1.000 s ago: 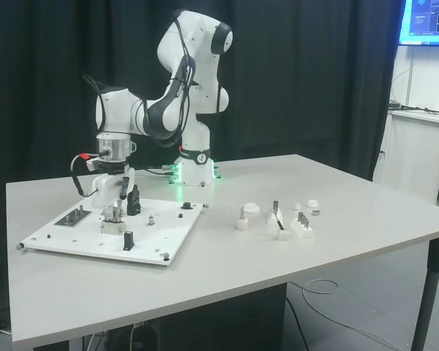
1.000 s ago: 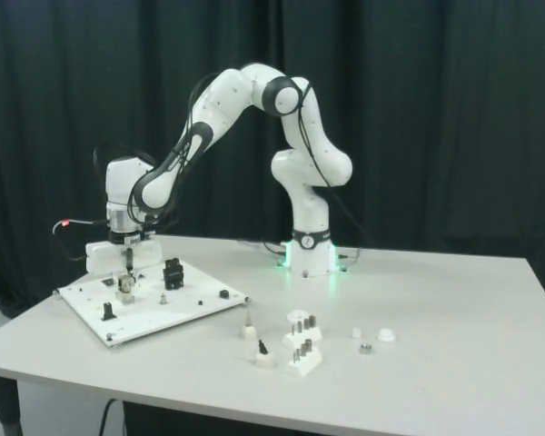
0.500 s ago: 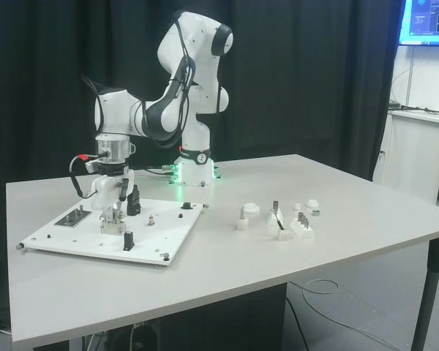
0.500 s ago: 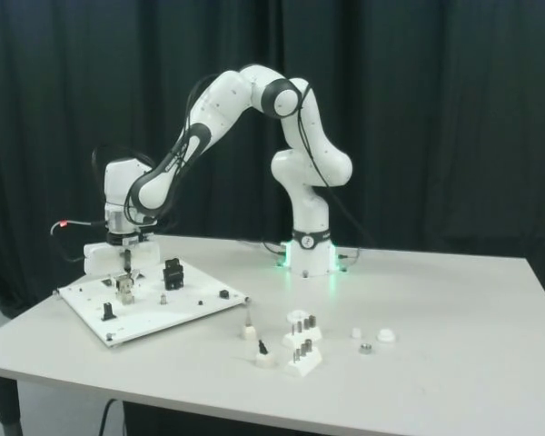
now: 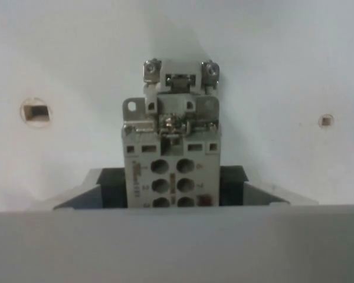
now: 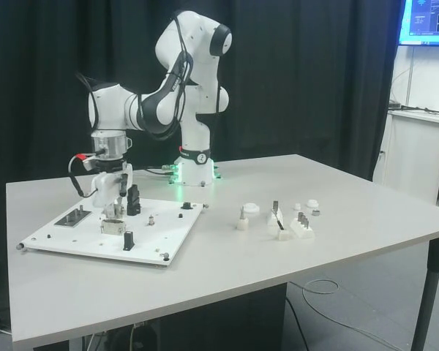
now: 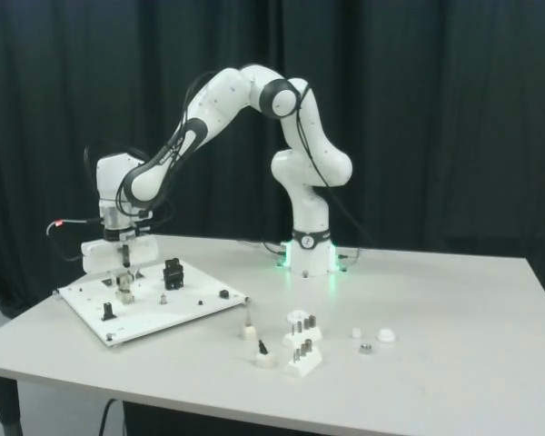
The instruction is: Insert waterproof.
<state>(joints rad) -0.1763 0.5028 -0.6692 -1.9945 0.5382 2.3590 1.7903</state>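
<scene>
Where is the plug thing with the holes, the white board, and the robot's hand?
Plug (image 5: 170,171): wrist view, its holed face.
White board (image 6: 73,238): first room view, bare front part.
Gripper (image 7: 125,261): second room view, between the fingertips.

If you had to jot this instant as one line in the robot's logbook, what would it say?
task: insert waterproof | gripper: above connector | connector: seated upright on white board | arm: rising off it

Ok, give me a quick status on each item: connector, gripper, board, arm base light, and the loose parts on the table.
waterproof connector: seated upright on the board, not held
gripper: above the connector, clear of it
white board: flat on the grey table
base light: lit green
white part holders: standing on the table, untouched
</scene>
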